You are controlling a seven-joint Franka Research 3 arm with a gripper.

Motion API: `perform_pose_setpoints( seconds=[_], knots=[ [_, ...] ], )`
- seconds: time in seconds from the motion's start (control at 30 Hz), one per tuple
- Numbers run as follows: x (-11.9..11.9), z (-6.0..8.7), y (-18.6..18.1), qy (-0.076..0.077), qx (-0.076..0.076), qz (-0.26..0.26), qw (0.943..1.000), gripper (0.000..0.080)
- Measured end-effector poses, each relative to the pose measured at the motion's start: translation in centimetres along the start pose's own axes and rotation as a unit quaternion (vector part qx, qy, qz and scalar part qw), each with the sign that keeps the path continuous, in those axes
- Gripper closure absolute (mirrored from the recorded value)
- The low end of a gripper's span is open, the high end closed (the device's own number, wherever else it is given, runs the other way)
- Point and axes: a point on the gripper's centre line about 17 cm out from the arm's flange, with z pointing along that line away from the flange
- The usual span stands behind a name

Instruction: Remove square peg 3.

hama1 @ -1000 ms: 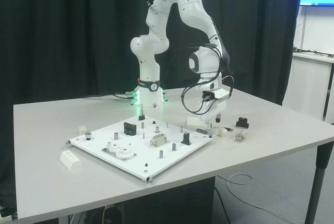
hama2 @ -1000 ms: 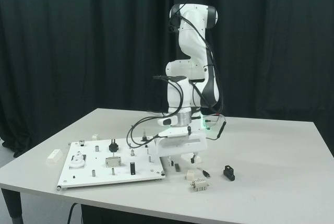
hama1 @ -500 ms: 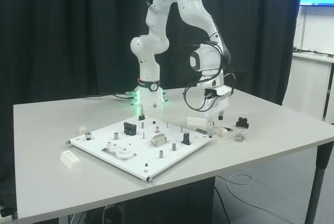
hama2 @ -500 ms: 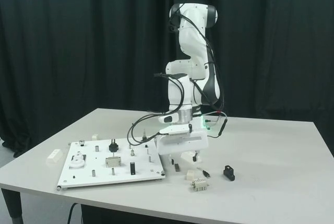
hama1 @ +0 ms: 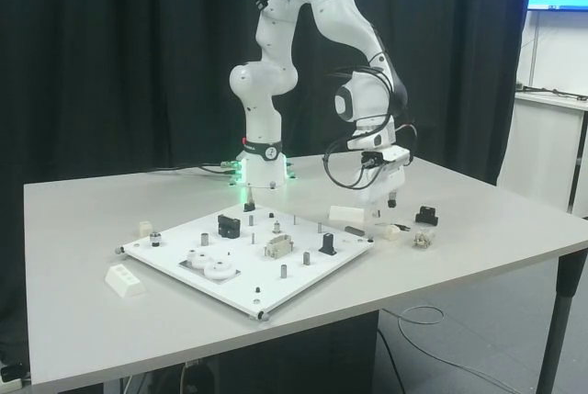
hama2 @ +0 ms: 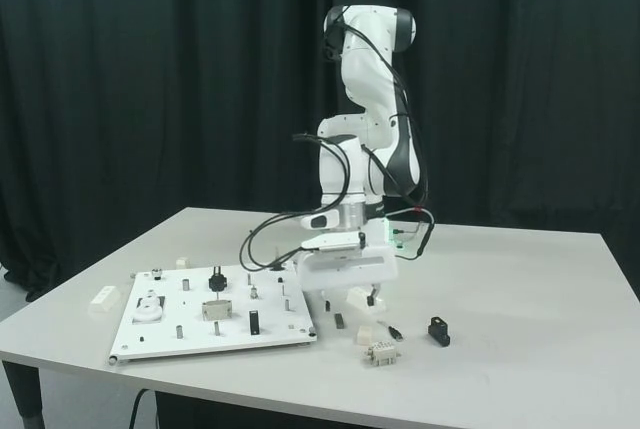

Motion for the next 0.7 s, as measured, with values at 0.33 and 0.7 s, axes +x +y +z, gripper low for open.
perform_pose_setpoints(
  seconds=[0.33,0.7],
  knots=[
    [1.2,-1.4,3.4,0.016,-0.016,0.018,0.9996,0.0003],
    [0.9,-3.8,10.2,0.022,-0.046,0.045,0.9977,0.0003]
  ],
)
